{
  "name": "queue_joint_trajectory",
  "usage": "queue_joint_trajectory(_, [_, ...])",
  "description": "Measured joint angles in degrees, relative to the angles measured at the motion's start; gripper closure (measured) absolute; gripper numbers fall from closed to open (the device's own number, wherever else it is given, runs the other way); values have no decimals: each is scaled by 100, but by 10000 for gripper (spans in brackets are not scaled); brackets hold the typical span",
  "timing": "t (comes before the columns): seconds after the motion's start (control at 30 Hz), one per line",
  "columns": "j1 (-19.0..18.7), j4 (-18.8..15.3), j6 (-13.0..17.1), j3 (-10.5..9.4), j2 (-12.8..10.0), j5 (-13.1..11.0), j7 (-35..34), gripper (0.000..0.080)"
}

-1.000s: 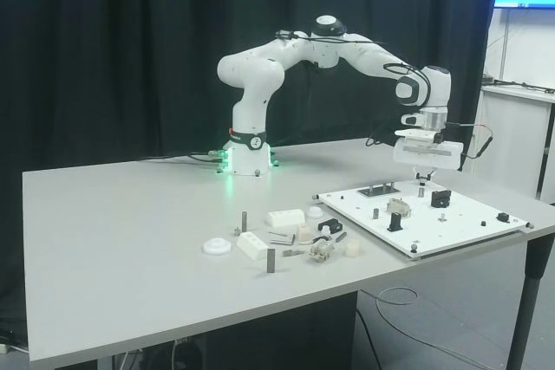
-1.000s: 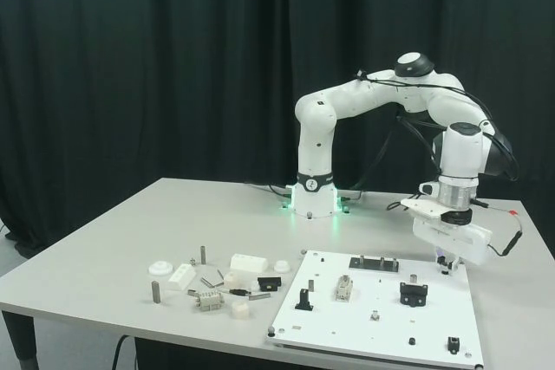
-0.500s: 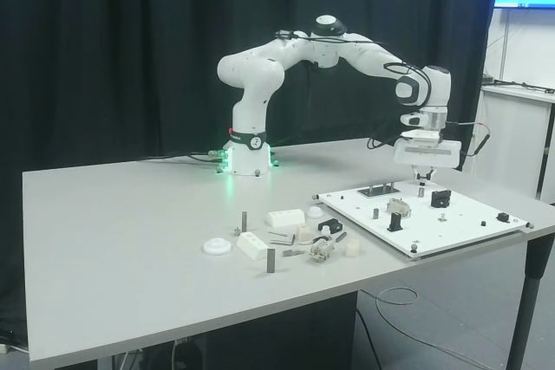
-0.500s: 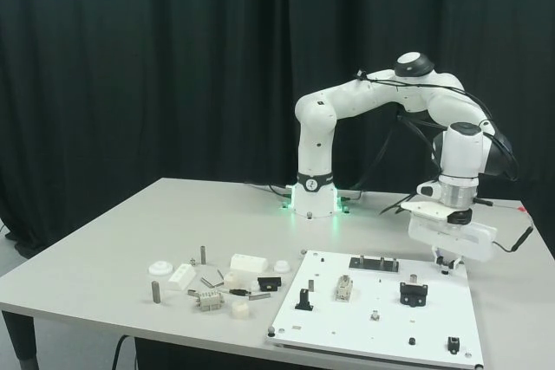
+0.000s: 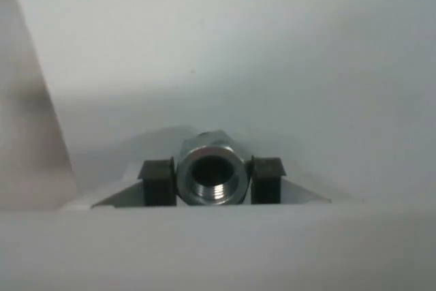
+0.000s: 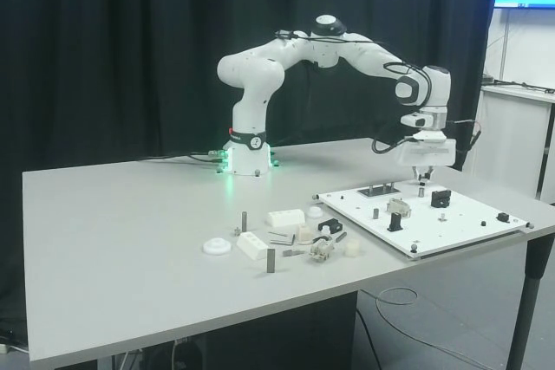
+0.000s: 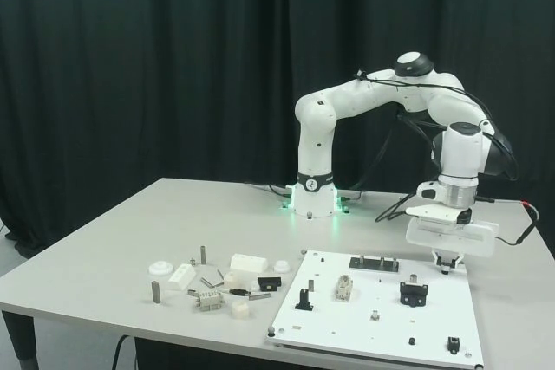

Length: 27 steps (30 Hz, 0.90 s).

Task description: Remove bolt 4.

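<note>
Wrist view showed the black-padded two-finger gripper (image 5: 211, 180) closed narrowly on a short grey metal hex bolt (image 5: 210, 175) with a threaded hollow end, one pad touching each flank, low in the centre of the frame over the white board. In the second room view the gripper (image 7: 446, 265) hung at right of centre, above the far right corner of the flat white assembly board (image 7: 347, 327). Judging from that, the bolt was probably being worked free, so the step called for turning about the bolt's own axis and lifting straight, without tilting, so the thread would not bind or the bolt slip from the pads. The board lay on a grey table (image 6: 113, 240), with loose white and grey parts (image 6: 277, 240) near its middle, a black curtain (image 6: 113, 49) behind, and green lights at the arm's base (image 6: 246, 162).
</note>
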State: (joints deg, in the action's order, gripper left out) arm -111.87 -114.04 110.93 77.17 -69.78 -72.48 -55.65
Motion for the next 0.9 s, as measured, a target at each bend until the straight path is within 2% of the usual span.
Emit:
queue_joint_trajectory(0.17, [11, -52, 0, 0, 37, -81, 823, 565])
queue_joint_trajectory(0.4, [28, -153, -2, 6, 82, -326, 1862, 565])
queue_joint_trajectory(0.67, [55, -282, -9, 9, 169, -596, 2627, 565])
queue_joint_trajectory(0.9, [66, -307, -10, 8, 201, -637, 2795, 565])
